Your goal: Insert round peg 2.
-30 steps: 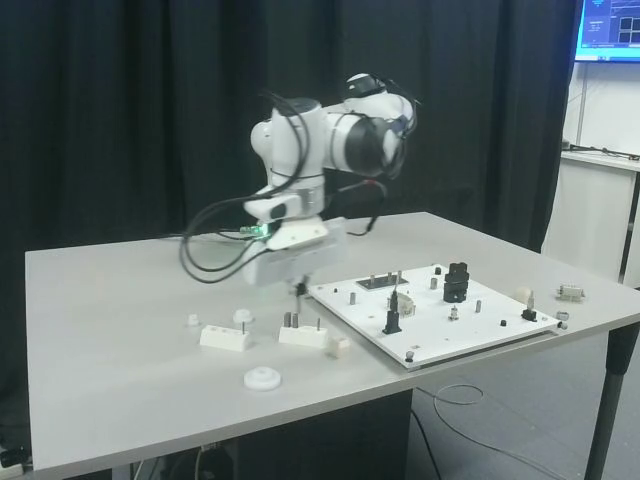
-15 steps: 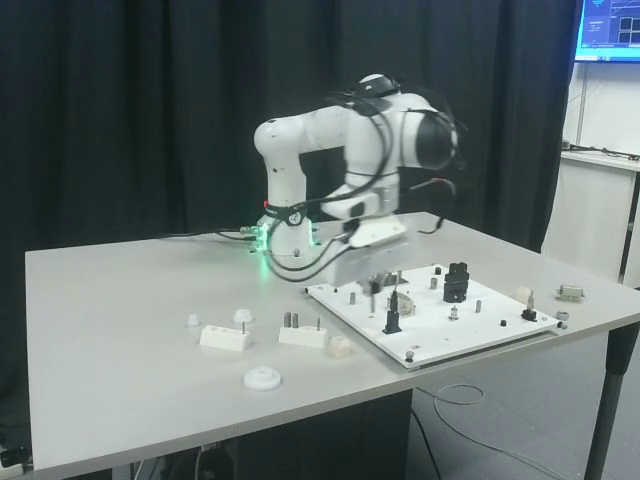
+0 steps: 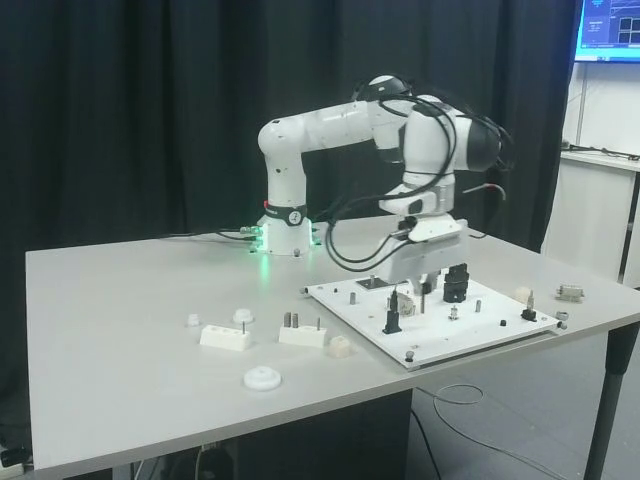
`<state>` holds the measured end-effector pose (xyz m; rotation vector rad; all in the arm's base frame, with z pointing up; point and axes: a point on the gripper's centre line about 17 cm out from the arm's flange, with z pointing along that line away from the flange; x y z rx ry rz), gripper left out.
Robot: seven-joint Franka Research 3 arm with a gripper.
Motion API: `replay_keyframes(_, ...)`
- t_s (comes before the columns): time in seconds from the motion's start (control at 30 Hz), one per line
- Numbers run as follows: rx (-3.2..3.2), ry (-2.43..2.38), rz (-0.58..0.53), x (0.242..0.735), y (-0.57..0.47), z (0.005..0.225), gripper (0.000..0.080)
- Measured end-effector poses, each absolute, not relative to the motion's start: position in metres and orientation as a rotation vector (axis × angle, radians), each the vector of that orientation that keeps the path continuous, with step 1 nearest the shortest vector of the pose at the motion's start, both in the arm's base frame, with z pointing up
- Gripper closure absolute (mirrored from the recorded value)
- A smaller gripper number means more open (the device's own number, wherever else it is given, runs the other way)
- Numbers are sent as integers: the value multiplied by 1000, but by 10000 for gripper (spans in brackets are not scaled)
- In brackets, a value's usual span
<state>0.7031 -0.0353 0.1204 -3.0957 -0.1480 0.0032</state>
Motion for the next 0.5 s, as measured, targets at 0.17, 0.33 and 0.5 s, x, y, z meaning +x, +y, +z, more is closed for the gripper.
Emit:
replay_keyframes(0.17,-3109,-132,3,706,-14,110,744)
replay_keyframes(0.33,-3132,-123,-5,709,-1,98,744)
replay_keyframes(0.5,-3154,-106,-17,712,7,88,744)
